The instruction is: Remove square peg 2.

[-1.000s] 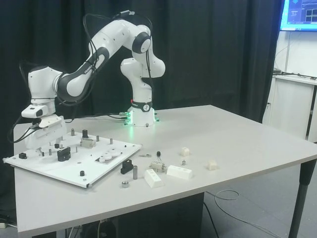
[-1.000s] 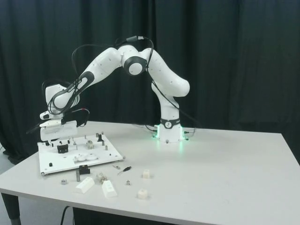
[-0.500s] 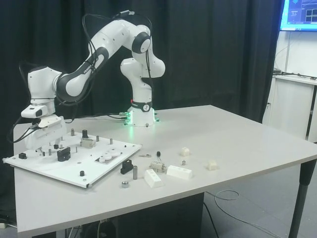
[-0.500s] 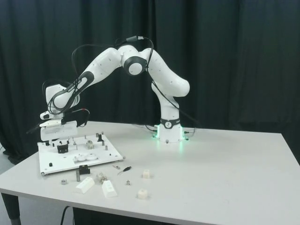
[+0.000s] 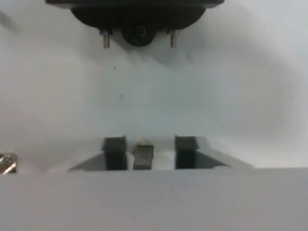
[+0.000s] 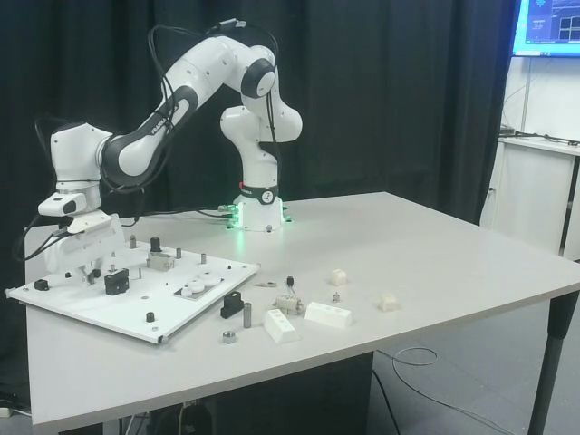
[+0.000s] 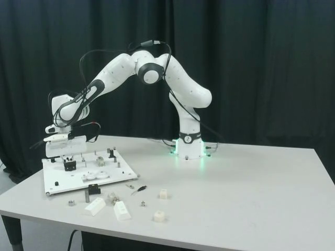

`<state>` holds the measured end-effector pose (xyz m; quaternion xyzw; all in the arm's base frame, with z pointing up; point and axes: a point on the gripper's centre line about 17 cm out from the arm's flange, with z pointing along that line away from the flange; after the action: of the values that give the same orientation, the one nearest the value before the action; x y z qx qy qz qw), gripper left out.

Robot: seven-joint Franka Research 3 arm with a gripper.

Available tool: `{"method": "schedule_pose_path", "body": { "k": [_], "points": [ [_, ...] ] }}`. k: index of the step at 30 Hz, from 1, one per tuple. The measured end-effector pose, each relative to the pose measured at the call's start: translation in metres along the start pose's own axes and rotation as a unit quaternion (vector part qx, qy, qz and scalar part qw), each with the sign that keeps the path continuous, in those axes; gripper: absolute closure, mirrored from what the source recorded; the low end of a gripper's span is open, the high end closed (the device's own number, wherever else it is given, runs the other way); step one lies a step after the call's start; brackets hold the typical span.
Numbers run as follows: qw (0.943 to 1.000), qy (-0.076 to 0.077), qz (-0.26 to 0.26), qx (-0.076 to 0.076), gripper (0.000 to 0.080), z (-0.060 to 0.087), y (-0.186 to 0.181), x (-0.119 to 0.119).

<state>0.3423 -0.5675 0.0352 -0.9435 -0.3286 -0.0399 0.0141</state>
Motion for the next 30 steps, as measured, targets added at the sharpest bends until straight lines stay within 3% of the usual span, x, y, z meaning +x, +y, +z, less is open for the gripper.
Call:
{"method": "schedule_pose_path", "body": {
  "k": [2, 3, 9, 10, 30],
  "points": [
    [1.0, 0.0, 0.001, 0.0, 0.0514, 0.0005, -0.0005, 0.0],
    [1.0, 0.001, 0.002, 0.002, 0.0676, 0.0011, -0.0017, -0.0001],
    [1.0, 0.001, 0.005, 0.002, 0.0676, 0.0012, -0.0026, -0.0004],
    [1.0, 0.001, 0.006, 0.002, 0.0728, 0.0012, -0.0026, -0.0005],
    [1.0, 0.005, 0.008, 0.002, 0.0728, -0.0075, -0.0027, 0.0008]
  ]
}}
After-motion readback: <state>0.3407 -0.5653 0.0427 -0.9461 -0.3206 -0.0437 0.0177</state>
